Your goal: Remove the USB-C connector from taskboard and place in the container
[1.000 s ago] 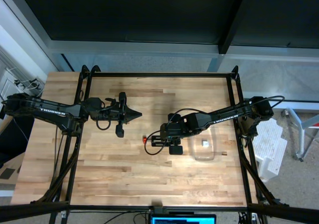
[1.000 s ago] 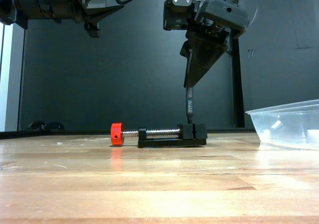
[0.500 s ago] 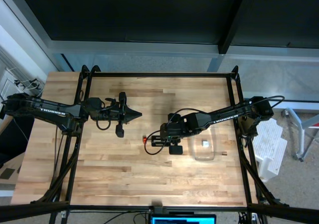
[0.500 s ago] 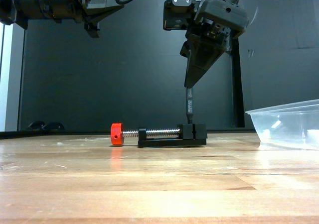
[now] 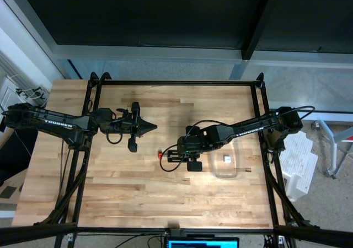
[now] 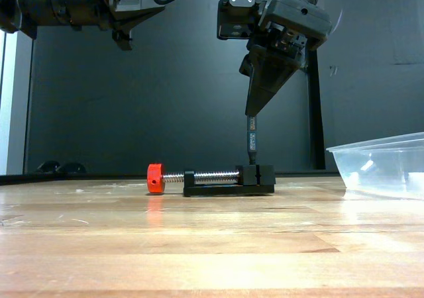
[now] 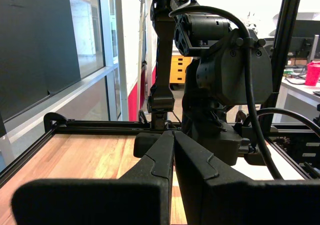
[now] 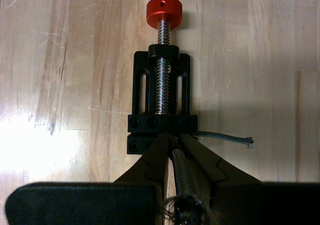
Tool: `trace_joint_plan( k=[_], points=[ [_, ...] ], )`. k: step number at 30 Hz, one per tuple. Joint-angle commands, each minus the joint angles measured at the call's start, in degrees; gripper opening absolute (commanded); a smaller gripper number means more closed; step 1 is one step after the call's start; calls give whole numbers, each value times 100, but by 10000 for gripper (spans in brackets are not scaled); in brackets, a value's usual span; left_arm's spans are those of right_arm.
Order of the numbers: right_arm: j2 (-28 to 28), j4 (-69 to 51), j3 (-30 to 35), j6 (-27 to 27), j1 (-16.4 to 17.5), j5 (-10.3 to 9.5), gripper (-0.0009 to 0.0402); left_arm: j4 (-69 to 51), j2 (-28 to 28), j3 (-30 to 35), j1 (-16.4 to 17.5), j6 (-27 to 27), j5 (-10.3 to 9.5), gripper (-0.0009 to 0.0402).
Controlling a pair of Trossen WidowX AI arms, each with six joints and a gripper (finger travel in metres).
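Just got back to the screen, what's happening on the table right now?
The right gripper is over the taskboard, shut on the USB-C connector, which stands upright with its lower end at the block's top; it does not look pulled clear yet. The container sits on the right arm's side of the board, holding only a small white piece. The left gripper is shut and empty, parked in the air over the table's left half.

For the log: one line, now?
right gripper: shut on USB-C connector above taskboard | left gripper: shut, raised left | container: beside taskboard
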Motion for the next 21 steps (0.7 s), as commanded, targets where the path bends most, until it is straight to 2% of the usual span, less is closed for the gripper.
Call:
trace_joint_plan(
  k=[1,8,21],
  points=[
    [-15,-4,2,-2,-4,17,0,0,0,0,0,0,2,0],
    [-76,-46,42,-20,-15,17,0,0,2,0,0,0,2,0],
    [-79,-492,553,-164,-39,20,0,-2,2,0,0,0,0,0]
  ],
)
